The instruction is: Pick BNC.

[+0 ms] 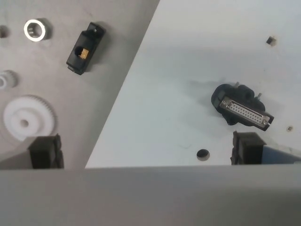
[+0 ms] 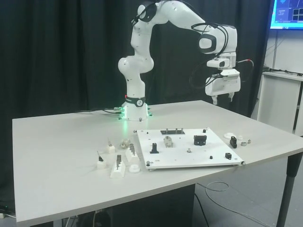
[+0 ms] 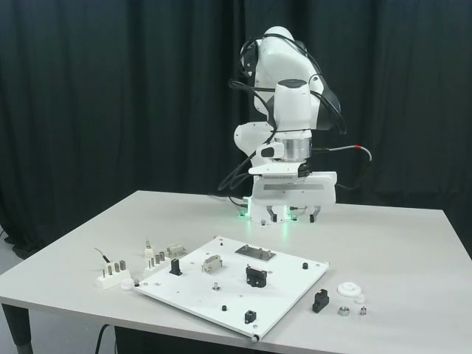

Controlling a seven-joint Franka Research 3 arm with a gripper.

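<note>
We see the two-fingered gripper (image 2: 222, 98) hanging high above the grey table (image 2: 57, 142), its black fingertips (image 1: 46, 150) spread wide apart with nothing between them. In the second room view the gripper (image 3: 293, 214) sits below the white arm (image 3: 284, 88), over the far part of the table and well above the white square board (image 3: 228, 291).

Looking down from the wrist, we find between the fingertips the edge of the white board (image 1: 197, 70) and, on it, a black multi-pin connector with a metal face (image 1: 242, 109), a small round black hole (image 1: 202, 153) and a small dark stud (image 1: 270, 40). Off the board, on the grey table (image 1: 117, 56), lie a black boxy socket part (image 1: 85, 48), a metal ring nut (image 1: 35, 30) and a white toothed gear wheel (image 1: 27, 117).

In the first room view the board (image 2: 187, 149) carries several black and metal fittings, and a cluster of small white holders (image 2: 118, 163) stands beside it on the side away from the gear.

We cannot tell which of the small parts is the BNC connector; none lies in the gripper.
</note>
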